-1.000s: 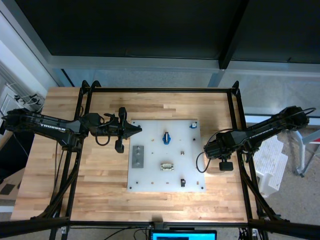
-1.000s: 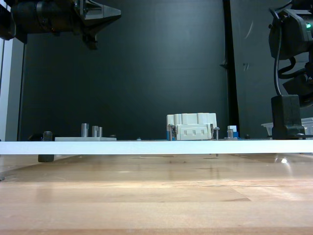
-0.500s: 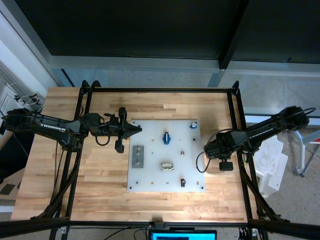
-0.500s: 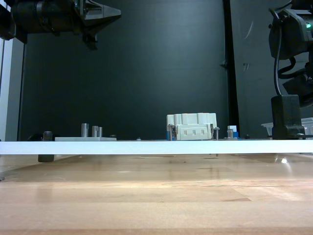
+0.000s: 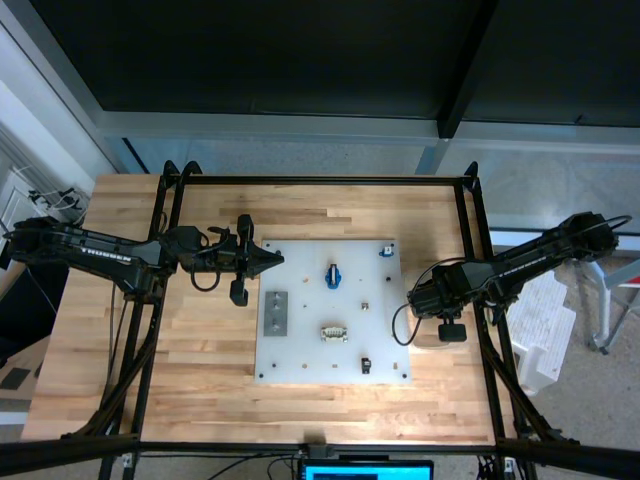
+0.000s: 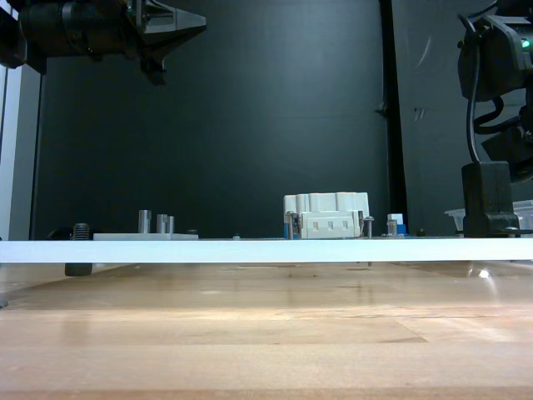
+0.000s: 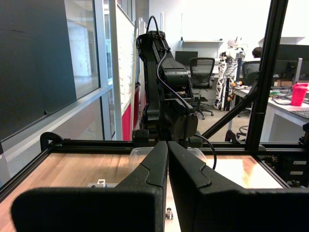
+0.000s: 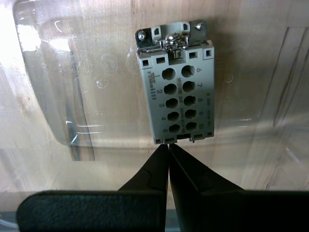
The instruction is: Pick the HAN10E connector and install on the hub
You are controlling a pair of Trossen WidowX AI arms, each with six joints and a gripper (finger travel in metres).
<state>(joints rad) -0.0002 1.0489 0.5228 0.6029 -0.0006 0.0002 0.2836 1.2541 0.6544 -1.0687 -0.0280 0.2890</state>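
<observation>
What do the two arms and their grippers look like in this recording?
Both arms are matte black with looping black cables; the left arm carries white lettering. The left gripper, by the board's left edge, and the right gripper, above a clear tray, have black wedge-shaped fingers tapering to points.

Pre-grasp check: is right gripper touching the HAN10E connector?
Cannot tell. Right wrist view: shut right gripper tips line up with the HAN10E connector edge; depth unclear. Shut left gripper hangs above the board.

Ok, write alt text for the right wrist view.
A HAN10E connector with ten numbered holes lies in a clear tray, with the right gripper shut and poised just short of its end. The left gripper, outside this view, hangs shut above the board's far left corner.
</observation>
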